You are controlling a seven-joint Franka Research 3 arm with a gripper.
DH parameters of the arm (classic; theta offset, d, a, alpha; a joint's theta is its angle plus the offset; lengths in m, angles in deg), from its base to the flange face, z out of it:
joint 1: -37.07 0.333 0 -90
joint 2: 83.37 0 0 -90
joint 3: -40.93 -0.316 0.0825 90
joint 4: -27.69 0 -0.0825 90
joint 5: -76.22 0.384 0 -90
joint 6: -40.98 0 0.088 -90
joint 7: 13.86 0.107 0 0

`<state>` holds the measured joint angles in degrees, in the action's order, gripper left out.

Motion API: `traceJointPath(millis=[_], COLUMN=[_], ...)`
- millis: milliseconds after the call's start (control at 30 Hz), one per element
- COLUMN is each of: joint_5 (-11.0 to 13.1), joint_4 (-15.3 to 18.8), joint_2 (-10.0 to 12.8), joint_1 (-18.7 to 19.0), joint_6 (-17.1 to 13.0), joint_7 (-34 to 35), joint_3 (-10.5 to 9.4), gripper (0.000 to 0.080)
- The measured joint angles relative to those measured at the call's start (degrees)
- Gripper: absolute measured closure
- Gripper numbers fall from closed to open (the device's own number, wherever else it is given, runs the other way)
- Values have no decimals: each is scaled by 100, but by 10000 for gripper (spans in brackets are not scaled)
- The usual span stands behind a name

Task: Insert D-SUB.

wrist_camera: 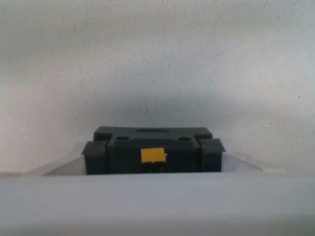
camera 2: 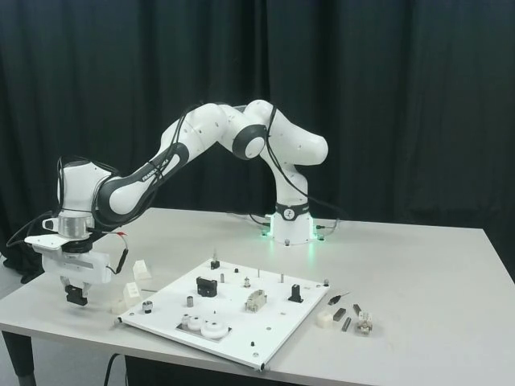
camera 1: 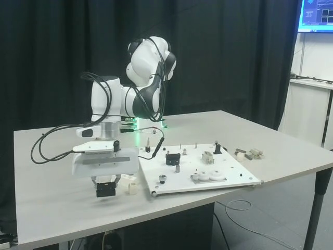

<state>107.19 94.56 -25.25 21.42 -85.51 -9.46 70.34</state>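
My gripper (camera 1: 105, 188) hangs low over the grey table, left of the white board (camera 1: 208, 183), with its fingers shut on a black D-SUB connector (camera 1: 106, 190). In the wrist view the connector (wrist_camera: 153, 150) fills the gap between the fingertips, a small light patch on its face. The second room view shows the gripper (camera 2: 76, 296) near the table's front left corner, the black connector (camera 2: 76, 297) just over the surface. Whether it touches the table I cannot tell. A black fixture (camera 1: 173, 158) stands on the board.
White blocks (camera 1: 131, 185) sit on the table between my gripper and the board (camera 2: 265, 338). The board carries pegs, white gears (camera 1: 208, 176) and small fixtures. Loose small parts (camera 1: 248, 153) lie to the right of the board. A black cable (camera 1: 47, 140) loops behind the wrist.
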Motion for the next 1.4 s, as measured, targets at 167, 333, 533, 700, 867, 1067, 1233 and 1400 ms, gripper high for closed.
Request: traceJointPath(millis=[167, 333, 533, 700, 867, 1067, 1233, 1400], joint_5=[0, 0, 0, 0, -3, -9, -9, -9], joint_4=[-2, -6, -24, -45, -46, -46, -30, 33], joint_2=[0, 0, -5, -42, -123, -245, -342, -439], joint_1=[0, 0, 5, 31, 93, 229, 401, 607], joint_6=[1, 1, 59, 299, 691, 1315, 1846, 2275], joint_7=[0, 0, -29, -106, -106, -102, -27, 121], joint_3=[0, 0, 0, 8, 47, 171, 331, 489], gripper=[416, 417, 417, 417, 417, 417, 417, 417])
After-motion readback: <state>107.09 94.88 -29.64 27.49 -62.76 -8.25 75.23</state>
